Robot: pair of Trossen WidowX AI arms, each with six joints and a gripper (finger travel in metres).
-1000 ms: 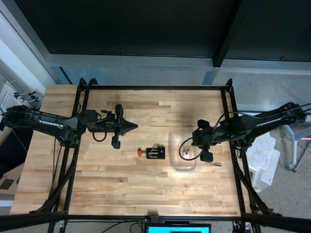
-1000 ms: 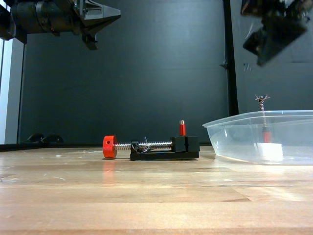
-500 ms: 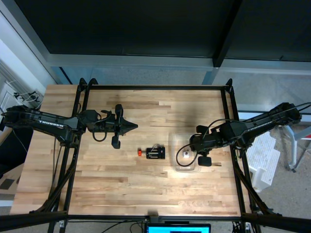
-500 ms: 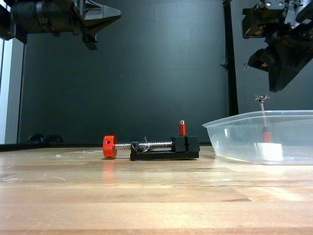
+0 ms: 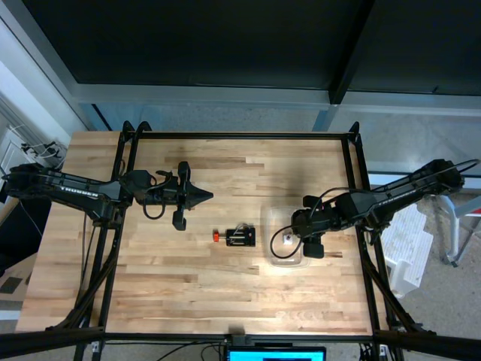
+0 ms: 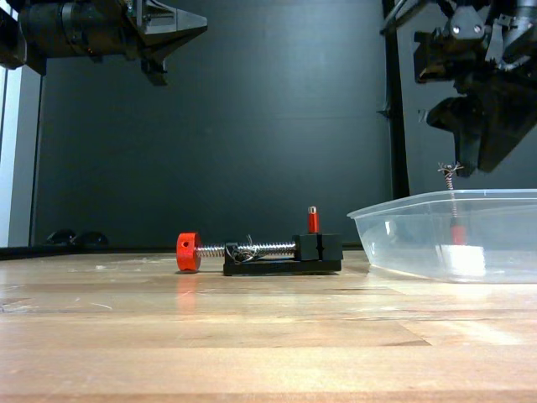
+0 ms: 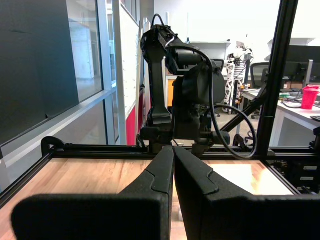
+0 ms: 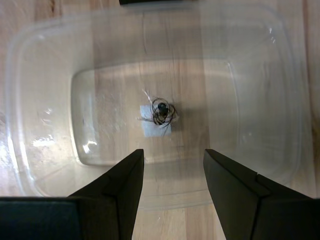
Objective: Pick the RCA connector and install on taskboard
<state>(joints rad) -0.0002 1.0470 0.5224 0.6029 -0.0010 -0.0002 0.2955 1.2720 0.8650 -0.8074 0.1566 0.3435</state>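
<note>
RCA connector (image 8: 150, 127) half-hidden by wires (image 8: 161, 109) in tray (image 8: 30, 100), right tool (image 8: 172, 153) open above, left tool (image 7: 173, 149) closed aloft

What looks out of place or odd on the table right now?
Nothing stands out. The RCA connector stands upright inside the clear tray, the taskboard lies flat beside it, the open right pincer hangs over the tray, and the shut left pincer is parked high at the left.

Overhead and table-level views share taskboard (image 5: 242, 238).
</note>
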